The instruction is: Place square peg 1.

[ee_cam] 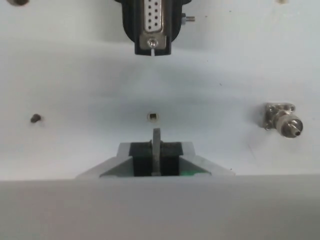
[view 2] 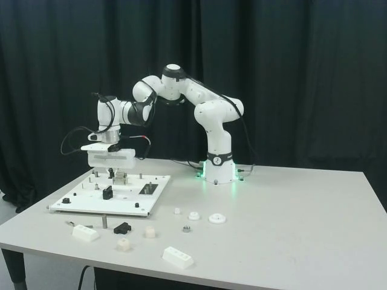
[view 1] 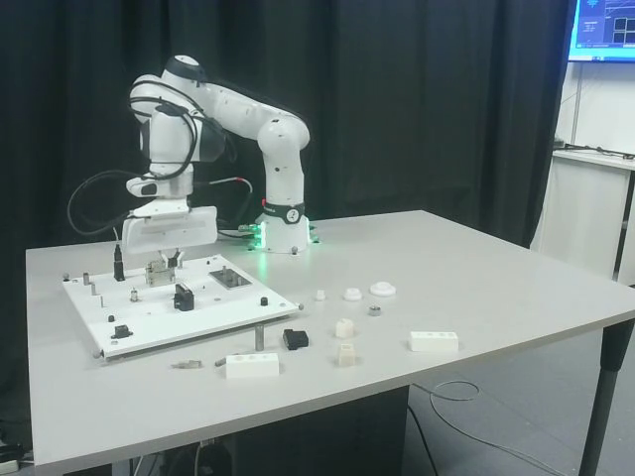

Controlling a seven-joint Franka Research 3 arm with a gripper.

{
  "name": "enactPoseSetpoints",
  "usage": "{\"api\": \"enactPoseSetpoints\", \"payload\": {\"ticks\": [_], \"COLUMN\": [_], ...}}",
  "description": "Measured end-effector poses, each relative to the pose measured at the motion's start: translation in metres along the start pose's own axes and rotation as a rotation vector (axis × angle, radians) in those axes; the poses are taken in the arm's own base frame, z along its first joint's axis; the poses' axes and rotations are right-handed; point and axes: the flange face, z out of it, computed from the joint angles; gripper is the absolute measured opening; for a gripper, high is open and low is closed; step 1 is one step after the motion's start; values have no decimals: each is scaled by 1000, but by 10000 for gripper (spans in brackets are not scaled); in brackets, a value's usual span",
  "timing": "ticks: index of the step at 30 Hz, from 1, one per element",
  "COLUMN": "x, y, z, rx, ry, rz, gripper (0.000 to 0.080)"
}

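Observation:
In the wrist view my gripper [ee_cam: 156, 156] is shut on a thin grey square peg [ee_cam: 156, 142], held upright between the black pads [ee_cam: 141, 152]. The peg's tip hangs just short of a small square hole [ee_cam: 153, 117] in the white board [ee_cam: 90, 90]. From the room views the gripper [view 1: 164, 261] [view 2: 113, 174] sits low over the rear part of the board [view 1: 213, 315] [view 2: 84, 205]. Whether the peg touches the board I cannot tell.
On the board stand a black-housed multi-pin socket [ee_cam: 152, 25], a metal coax connector [ee_cam: 285, 121] and a black screw [ee_cam: 35, 118]. Loose on the table in front are white blocks [view 1: 252, 367] [view 1: 434, 341], a black part [view 1: 294, 339] and small white rings [view 1: 382, 290].

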Motion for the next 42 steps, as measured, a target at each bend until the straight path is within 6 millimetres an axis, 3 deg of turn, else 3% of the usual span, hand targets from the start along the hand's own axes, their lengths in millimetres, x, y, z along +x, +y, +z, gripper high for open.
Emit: {"api": "enactPoseSetpoints", "payload": {"ticks": [10, 32, 42], "x": [0, 1, 0], "y": [-2, -2, -25], "z": [-12, -14, -17], "rx": [2, 2, 70], "ry": [4, 9, 20], "rz": [4, 5, -18], "gripper": [28, 28, 28]}}
